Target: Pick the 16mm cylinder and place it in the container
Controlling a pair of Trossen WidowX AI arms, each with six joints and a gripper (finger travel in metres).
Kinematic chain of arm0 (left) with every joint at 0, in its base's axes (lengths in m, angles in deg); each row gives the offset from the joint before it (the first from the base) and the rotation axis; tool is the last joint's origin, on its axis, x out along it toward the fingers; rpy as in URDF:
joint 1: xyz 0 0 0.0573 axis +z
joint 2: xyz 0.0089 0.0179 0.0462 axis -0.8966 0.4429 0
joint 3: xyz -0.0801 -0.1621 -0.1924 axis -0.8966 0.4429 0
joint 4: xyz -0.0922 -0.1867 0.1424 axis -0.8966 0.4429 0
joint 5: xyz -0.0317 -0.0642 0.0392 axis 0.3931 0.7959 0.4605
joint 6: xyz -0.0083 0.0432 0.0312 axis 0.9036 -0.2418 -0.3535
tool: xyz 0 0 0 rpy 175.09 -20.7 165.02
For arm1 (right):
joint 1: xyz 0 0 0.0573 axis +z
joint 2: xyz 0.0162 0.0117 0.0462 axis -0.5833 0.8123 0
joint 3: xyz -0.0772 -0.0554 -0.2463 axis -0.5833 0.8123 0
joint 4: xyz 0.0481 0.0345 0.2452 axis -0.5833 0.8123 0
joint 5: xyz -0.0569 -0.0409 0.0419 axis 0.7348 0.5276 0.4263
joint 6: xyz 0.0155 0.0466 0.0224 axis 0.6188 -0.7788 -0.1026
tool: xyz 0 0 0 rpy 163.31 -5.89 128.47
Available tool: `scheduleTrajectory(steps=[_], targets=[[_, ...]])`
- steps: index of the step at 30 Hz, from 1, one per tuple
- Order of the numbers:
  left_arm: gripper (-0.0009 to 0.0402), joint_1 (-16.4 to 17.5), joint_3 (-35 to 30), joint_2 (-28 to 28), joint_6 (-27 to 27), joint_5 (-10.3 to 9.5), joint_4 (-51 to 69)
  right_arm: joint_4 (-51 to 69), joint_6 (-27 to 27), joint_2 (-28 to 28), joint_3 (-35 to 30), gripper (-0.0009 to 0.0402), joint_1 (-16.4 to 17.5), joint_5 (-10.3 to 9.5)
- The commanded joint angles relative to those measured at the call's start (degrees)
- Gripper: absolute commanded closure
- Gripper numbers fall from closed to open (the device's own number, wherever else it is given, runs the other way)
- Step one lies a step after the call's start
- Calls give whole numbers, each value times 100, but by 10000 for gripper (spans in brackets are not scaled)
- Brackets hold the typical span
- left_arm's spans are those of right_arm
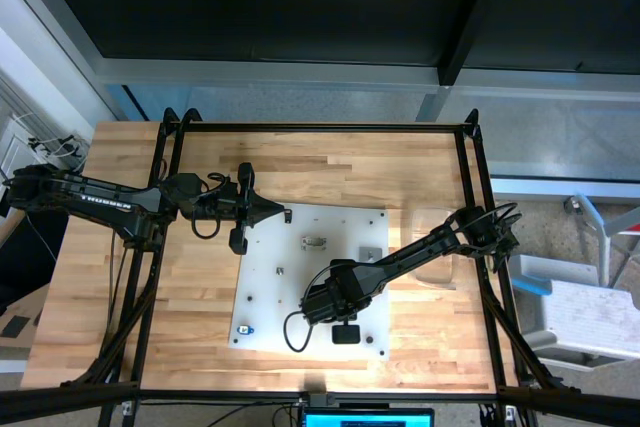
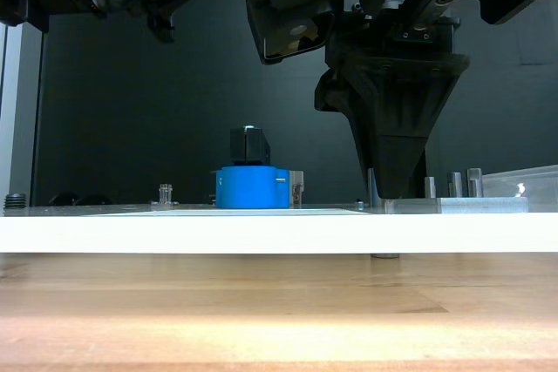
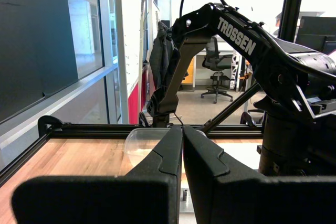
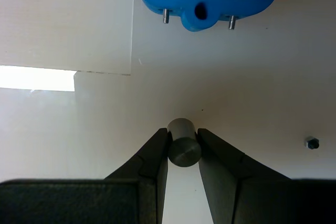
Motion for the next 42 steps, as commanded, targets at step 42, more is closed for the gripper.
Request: scheduleTrajectory(steps=[42], targets=[[393, 0, 0, 0, -2, 0, 0, 413, -560, -2341, 1051, 366, -138, 621]])
